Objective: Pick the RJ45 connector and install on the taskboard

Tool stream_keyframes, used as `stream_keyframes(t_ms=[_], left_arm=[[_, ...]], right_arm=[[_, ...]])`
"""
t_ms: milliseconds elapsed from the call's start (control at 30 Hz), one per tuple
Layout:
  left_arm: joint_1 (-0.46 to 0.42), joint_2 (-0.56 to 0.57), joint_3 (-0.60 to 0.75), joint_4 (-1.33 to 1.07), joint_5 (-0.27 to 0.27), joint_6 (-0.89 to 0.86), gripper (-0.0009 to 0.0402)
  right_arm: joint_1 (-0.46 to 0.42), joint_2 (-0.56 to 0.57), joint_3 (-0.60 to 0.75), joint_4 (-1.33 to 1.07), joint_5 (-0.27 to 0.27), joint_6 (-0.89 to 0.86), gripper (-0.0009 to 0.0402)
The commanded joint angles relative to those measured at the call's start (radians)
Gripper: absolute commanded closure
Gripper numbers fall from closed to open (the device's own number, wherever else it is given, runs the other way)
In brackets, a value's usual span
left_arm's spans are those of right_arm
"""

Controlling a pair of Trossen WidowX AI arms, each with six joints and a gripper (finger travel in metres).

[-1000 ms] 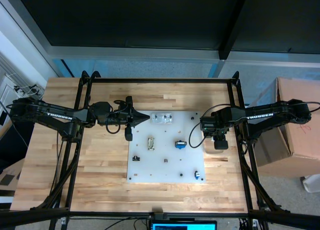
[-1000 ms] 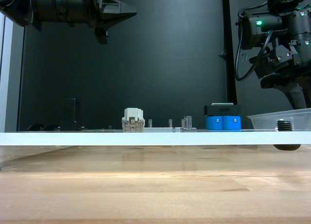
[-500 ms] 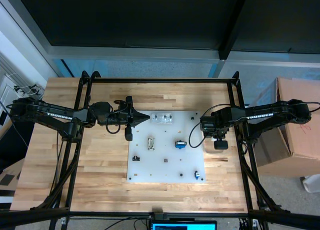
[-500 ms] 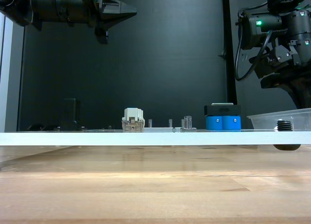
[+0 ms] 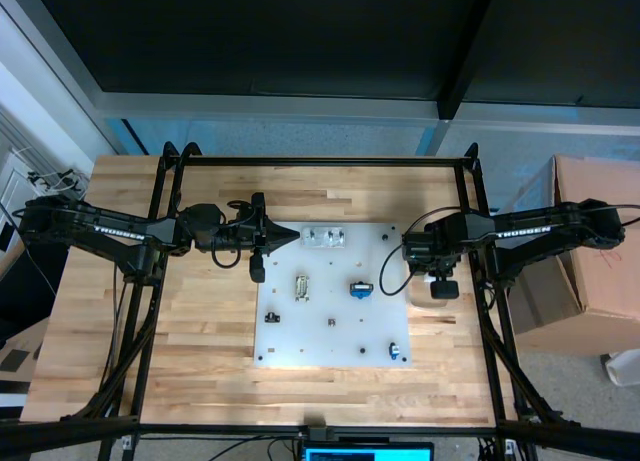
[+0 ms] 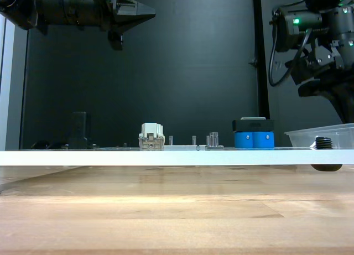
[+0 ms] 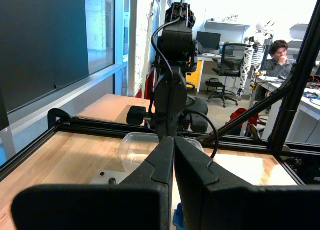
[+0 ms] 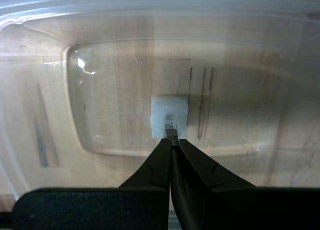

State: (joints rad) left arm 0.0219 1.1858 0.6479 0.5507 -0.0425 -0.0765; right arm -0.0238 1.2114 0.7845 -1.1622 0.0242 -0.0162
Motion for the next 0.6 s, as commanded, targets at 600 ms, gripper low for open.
stream_keyframes(t_ms=[600], left_arm=[[0.0,0.0,0.0,0.0,0.0,0.0,0.0393]], right_arm=[[0.006,-0.025,0.256,-0.147,0.0,0.008,0.0393]])
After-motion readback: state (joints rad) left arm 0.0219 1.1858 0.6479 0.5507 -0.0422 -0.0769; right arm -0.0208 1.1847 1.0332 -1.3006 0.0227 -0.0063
